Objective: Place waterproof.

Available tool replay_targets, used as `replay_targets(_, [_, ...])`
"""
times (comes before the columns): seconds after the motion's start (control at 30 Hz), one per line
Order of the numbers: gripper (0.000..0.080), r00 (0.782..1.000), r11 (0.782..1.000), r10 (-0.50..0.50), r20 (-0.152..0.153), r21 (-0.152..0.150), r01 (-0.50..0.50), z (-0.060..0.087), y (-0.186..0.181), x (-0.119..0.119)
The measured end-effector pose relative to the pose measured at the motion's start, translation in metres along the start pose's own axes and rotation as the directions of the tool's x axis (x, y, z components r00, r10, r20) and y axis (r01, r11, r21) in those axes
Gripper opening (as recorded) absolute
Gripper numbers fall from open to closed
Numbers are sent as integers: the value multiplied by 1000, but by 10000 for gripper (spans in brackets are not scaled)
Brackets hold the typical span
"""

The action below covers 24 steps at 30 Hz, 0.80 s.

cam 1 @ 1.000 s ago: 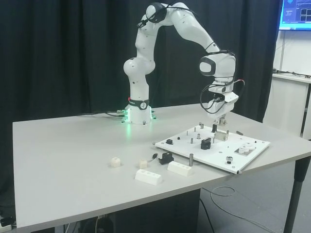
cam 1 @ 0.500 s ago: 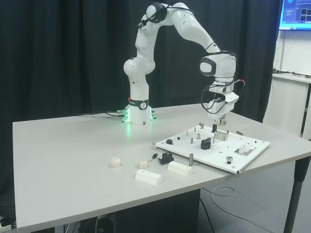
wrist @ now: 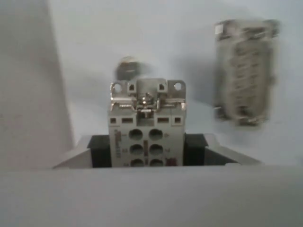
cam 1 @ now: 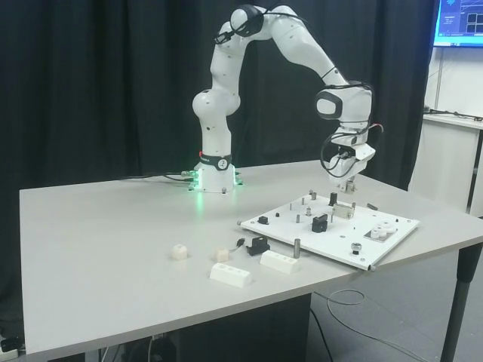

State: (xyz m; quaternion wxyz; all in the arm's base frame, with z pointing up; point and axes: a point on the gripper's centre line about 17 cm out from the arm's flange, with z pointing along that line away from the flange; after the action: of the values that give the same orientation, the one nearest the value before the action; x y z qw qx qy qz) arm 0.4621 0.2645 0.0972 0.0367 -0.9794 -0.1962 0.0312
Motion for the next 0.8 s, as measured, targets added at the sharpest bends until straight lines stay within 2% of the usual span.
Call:
replay_targets(0.3, [313, 1000, 1000, 5, 16, 3, -5, 20, -55, -16])
replay_targets(0.8, [313, 1000, 1000, 7, 9, 2, -7, 56, -130, -36])
